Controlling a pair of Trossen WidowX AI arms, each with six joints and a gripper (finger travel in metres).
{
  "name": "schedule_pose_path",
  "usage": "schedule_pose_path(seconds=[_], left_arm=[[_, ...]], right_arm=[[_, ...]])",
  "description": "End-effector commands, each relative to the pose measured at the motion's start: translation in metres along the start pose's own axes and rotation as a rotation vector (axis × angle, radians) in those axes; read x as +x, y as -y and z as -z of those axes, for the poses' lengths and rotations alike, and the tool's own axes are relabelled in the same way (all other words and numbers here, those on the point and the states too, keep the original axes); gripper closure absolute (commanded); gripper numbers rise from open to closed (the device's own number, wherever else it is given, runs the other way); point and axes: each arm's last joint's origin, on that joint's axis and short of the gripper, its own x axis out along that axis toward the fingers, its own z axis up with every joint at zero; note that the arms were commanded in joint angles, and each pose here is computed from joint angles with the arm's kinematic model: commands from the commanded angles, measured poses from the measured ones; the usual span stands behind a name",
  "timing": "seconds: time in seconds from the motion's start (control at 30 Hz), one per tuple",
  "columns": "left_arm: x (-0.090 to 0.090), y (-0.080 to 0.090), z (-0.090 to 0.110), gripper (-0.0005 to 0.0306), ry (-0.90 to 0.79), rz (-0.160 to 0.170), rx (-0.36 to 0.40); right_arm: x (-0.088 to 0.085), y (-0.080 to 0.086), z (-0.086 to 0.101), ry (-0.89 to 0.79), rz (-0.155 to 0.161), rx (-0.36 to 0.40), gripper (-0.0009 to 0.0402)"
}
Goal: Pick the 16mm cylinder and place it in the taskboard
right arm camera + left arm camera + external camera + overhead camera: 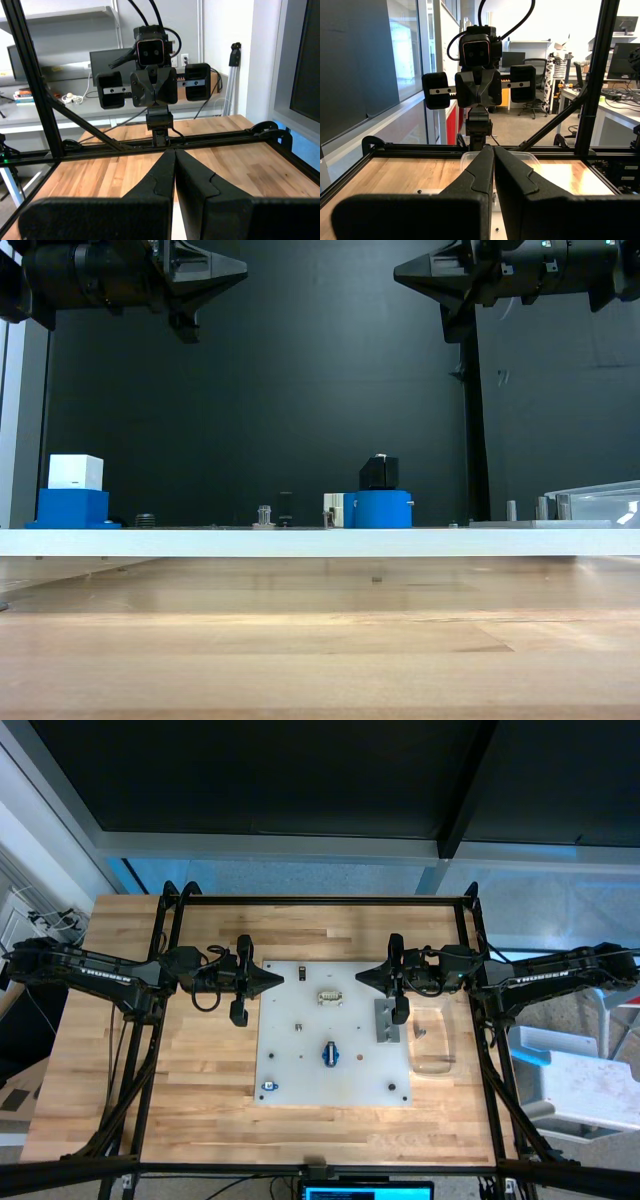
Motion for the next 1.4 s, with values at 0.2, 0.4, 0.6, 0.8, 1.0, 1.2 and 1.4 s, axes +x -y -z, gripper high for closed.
schedule_pose_path(seconds=[0.2,0.4,0.6,0.8,1.0,1.2,1.4], left_arm=[[0.000,0.000,0.000,0.0300,0.000,0.000,0.000],[0.000,0.000,0.000,0.0300,0.000,0.000,0.000],[0.000,0.000,0.000,0.0300,0.000,0.000,0.000],[0.000,0.000,0.000,0.0300,0.000,0.000,0.000],[0.000,0.000,0.000,0.0300,0.000,0.000,0.000],[0.000,0.000,0.000,0.0300,0.000,0.000,0.000],[0.000,0.000,0.000,0.0300,0.000,0.000,0.000]], right_arm=[[0.001,-0.003,-0.019,-0.244,0.019,-0.015,0.0393],[-0.005,-0.004,-0.029,-0.432,0.037,-0.025,0.0393],[-0.016,-0.004,-0.032,-0.602,0.055,-0.026,0.0393],[-0.025,-0.003,-0.029,-0.734,0.085,0.004,0.0393],[-0.036,-0.003,-0.030,-0.875,0.102,0.003,0.0393],[-0.043,-0.003,-0.031,-1.014,0.129,0.008,0.0393],[-0.047,-0.003,-0.025,-1.149,0.155,0.015,0.0393]])
